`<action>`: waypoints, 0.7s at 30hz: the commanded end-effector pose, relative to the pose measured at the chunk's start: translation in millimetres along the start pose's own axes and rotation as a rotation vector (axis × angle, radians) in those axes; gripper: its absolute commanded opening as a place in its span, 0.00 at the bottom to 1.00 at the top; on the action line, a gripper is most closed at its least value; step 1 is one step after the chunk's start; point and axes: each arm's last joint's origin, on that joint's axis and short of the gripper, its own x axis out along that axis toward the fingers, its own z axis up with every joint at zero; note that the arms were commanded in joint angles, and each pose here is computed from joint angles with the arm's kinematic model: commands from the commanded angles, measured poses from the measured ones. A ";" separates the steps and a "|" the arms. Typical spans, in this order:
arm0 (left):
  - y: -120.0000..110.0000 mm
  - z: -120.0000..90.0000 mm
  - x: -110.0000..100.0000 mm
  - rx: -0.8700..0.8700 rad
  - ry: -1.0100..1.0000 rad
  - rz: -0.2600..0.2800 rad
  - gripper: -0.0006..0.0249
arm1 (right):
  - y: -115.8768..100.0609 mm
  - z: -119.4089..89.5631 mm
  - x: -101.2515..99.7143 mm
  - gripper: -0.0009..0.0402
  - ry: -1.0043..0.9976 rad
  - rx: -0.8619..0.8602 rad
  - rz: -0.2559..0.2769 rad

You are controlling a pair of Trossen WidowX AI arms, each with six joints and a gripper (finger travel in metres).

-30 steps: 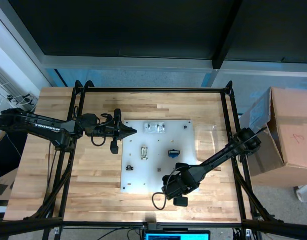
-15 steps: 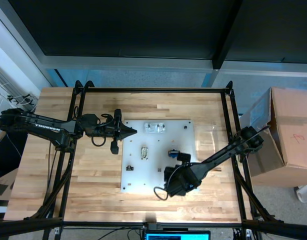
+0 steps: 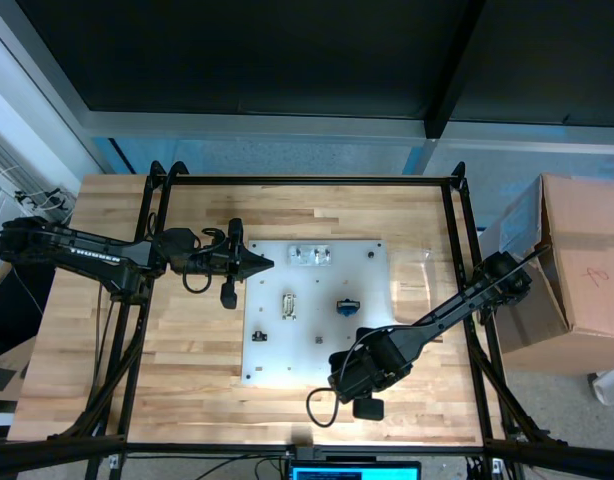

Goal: Unfasten the M12 nut and place it in the container

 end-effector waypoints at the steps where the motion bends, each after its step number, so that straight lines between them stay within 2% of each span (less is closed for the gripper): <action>1: 0.1 -0.2 0.1 0.000 0.002 0.000 0.02 | 0.0 1.3 8.2 0.02 0.007 -0.002 -0.009; 9: 0.0 -0.1 0.1 0.000 0.000 0.000 0.02 | 1.7 4.6 32.2 0.02 0.038 -0.042 -0.042; 15: 0.0 -0.1 0.1 0.000 0.000 0.000 0.02 | -1.0 3.0 42.6 0.02 0.028 -0.047 -0.035; 21: 0.0 0.0 0.1 0.000 0.000 0.000 0.02 | -4.5 1.7 46.2 0.02 0.018 -0.041 -0.074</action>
